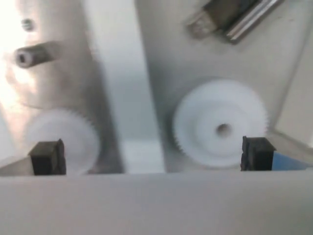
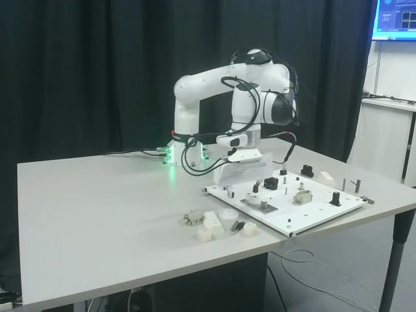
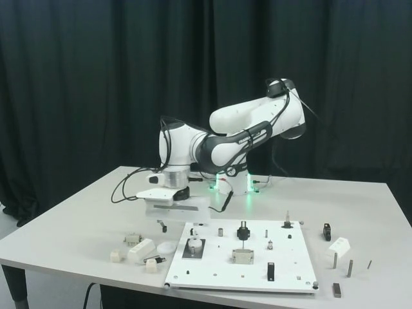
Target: Remove medium gear.
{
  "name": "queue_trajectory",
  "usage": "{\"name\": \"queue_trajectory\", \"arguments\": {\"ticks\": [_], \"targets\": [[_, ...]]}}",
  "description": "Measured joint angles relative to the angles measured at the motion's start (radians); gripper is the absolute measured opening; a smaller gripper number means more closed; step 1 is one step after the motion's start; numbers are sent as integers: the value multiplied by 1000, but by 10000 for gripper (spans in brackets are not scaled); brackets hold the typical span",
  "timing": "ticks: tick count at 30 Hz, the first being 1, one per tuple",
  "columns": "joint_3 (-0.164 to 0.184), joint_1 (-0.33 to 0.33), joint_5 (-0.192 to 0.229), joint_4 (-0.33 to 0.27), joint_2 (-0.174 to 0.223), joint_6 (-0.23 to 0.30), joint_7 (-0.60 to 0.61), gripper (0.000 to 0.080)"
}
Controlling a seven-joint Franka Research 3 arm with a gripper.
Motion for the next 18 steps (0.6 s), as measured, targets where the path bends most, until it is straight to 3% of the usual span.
{"name": "queue_trajectory", "arguments": {"ticks": [8, 18], "targets": [[-5, 32, -2, 0, 0, -29, 38, 800], [4, 63, -12, -3, 0, -28, 63, 800]]}}
